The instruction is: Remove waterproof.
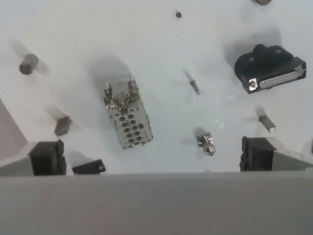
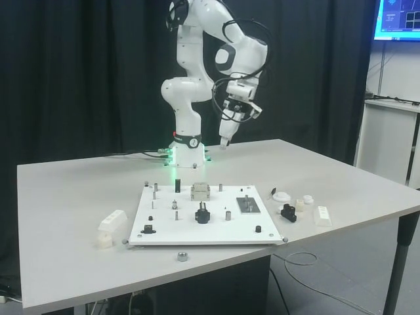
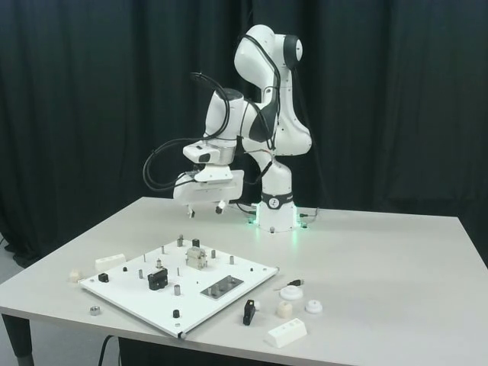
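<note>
The waterproof connector (image 1: 127,115) is a grey block with rows of pin holes and screws at one end. It stands on the white board (image 2: 197,233), near its middle (image 2: 200,191) (image 3: 196,257). My gripper (image 1: 151,156) hangs high above the board, well clear of the connector, and is open. Its two black fingertips (image 1: 46,159) are far apart with nothing between them. In the room views the gripper (image 2: 225,140) (image 3: 204,210) is over the board's far edge, close to the arm's base.
On the board stand a black D-sub connector (image 1: 270,68), a small metal plug (image 1: 207,143), several pegs (image 1: 28,63) and a grey metal plate (image 2: 247,205). White blocks (image 2: 112,224) (image 2: 321,215), a black part (image 2: 287,211) and a nut (image 2: 182,256) lie on the table.
</note>
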`<action>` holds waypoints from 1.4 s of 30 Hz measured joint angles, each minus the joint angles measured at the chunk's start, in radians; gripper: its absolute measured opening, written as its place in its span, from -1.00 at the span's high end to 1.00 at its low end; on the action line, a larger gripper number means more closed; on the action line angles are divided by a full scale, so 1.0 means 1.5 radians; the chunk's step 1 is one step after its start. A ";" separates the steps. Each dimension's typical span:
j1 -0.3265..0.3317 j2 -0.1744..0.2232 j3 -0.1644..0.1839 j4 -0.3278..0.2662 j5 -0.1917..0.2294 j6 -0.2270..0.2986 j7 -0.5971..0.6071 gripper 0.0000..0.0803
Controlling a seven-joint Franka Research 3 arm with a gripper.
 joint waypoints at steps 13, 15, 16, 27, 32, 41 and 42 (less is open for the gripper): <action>-0.044 -0.026 0.000 -0.080 -0.019 0.083 -0.101 -0.99; -0.048 -0.029 0.000 -0.089 -0.018 0.091 -0.107 -0.99; -0.049 -0.030 0.000 -0.093 -0.017 0.094 -0.113 -0.99; -0.057 -0.032 -0.001 -0.117 0.007 0.099 -0.272 -0.99; -0.063 -0.032 -0.001 -0.119 0.007 0.099 -0.295 -0.99; -0.080 -0.032 -0.005 -0.119 0.013 0.099 -0.305 -0.99; -0.082 -0.032 -0.008 -0.119 0.017 0.099 -0.305 -0.99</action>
